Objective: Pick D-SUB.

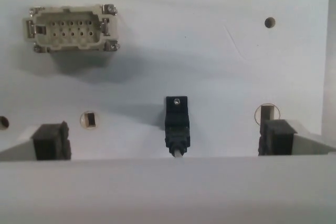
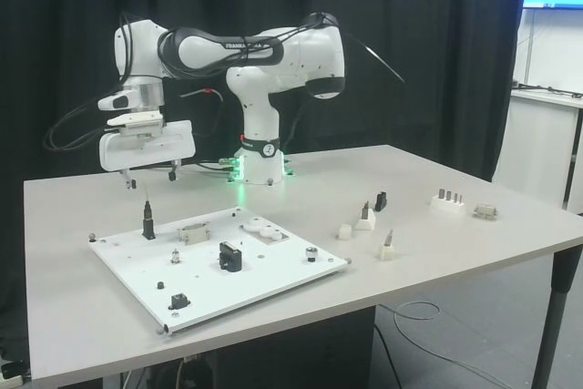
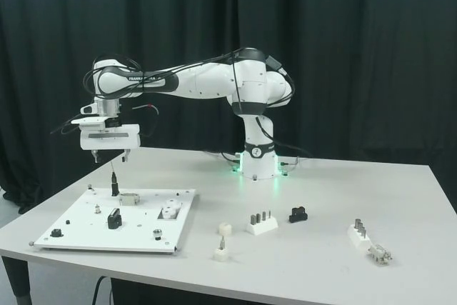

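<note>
A black upright connector stands on the white board, near its far left corner. My gripper hangs well above it, open, with nothing held. In the wrist view the connector lies midway between my black fingertips. A grey-white rectangular multi-pin connector is screwed to the board beside it. I cannot tell which of them is the D-SUB.
The board also carries a black block, a small black knob and a white part. Several small loose parts lie on the grey table to the right. The arm's base stands behind.
</note>
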`<state>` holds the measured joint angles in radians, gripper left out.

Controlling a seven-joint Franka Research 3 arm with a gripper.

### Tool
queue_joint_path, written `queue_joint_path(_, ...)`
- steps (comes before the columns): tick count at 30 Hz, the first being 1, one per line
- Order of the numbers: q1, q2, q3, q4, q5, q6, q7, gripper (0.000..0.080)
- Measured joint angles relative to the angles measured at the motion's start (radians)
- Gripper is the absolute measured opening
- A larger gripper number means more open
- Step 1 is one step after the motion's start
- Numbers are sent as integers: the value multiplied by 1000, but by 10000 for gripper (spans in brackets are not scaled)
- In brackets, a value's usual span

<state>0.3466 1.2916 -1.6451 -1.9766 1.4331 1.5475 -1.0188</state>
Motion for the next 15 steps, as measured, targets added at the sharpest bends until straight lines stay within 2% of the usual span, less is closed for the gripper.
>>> queue_joint_path(15, 0, 0, -2, 4, 0, -6, 14, 800)
